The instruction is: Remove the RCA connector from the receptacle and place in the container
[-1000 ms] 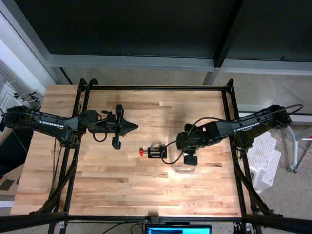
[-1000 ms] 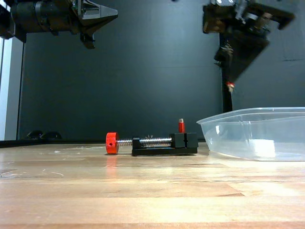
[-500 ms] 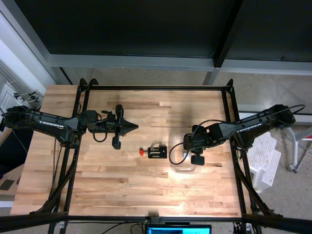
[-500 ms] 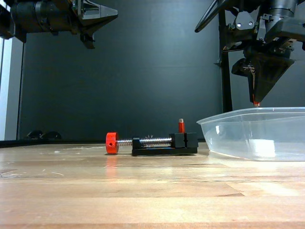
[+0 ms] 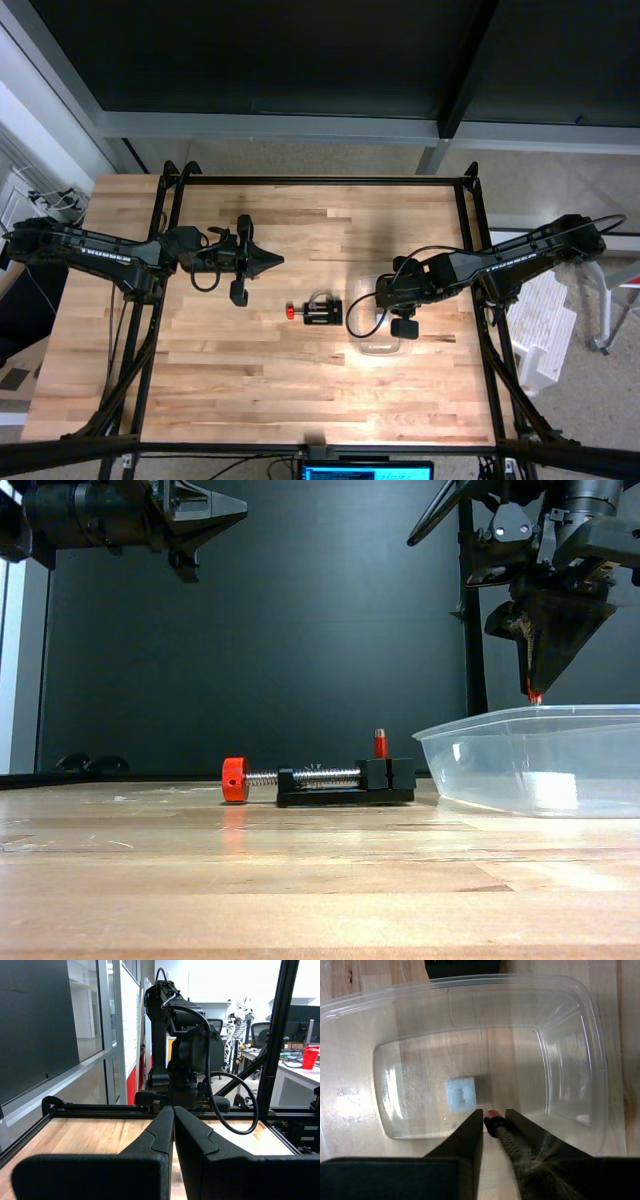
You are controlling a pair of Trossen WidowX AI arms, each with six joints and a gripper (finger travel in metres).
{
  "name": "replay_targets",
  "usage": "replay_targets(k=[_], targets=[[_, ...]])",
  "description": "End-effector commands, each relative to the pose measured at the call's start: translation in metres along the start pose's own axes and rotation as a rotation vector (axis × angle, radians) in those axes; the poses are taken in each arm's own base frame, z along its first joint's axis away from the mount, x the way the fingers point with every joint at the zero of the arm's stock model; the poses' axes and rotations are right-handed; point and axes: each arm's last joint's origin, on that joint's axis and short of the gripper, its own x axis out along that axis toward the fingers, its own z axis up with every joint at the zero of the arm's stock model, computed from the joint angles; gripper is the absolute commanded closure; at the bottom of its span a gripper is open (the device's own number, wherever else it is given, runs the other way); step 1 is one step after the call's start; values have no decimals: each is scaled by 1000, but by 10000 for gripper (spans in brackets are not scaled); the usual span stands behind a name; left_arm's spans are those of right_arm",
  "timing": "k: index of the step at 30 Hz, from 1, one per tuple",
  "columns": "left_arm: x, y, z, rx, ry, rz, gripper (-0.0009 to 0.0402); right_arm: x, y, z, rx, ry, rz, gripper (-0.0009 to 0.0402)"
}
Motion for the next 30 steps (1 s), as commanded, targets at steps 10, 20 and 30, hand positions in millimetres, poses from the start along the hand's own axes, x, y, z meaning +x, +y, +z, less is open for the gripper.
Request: replay_targets(k=[10,20,30], targets=[[0,0,0,0,0,0,393,0,0,0,8,-1,-1,258],[0,0,0,0,0,0,393,-29,-1,24,-34,-108,36,302],[0,0,0,0,0,0,393,-76,-20,52,-45,-267,60,396]])
